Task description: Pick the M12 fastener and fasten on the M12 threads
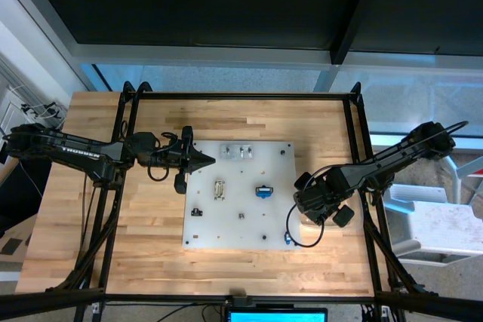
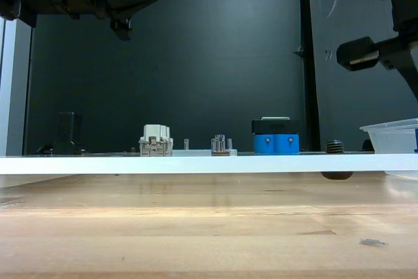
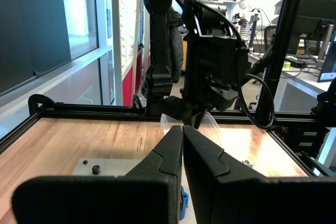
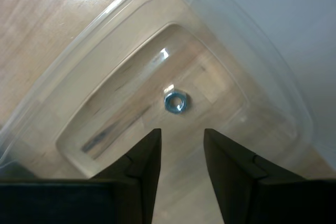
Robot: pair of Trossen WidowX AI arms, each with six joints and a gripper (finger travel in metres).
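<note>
Fingers (image 4: 144, 166) of the right gripper (image 4: 181, 134) stand apart with a moderate gap, nothing between them. We note the gripper points down into the clear tray (image 4: 105, 40), fingertips above its floor. The M12 nut (image 4: 175, 102) lies flat on the tray floor, just beyond the fingertips and roughly in line with the gap; not touched by either finger.

High view: right gripper (image 1: 317, 205) hangs over the tray, which sits on the wooden surface (image 1: 151, 262) just beside the right edge of the white board (image 1: 204, 224).

Low view: the stud (image 2: 335, 146) stands upright near the board's right end, ribs showing, nothing on top. The tray (image 2: 392, 136) shows just to its right.

Left gripper (image 1: 210, 161) is held high over the board's far left corner, well apart from tray and stud. In the left wrist view its fingers (image 3: 205, 156) are pressed together, holding nothing.
</note>
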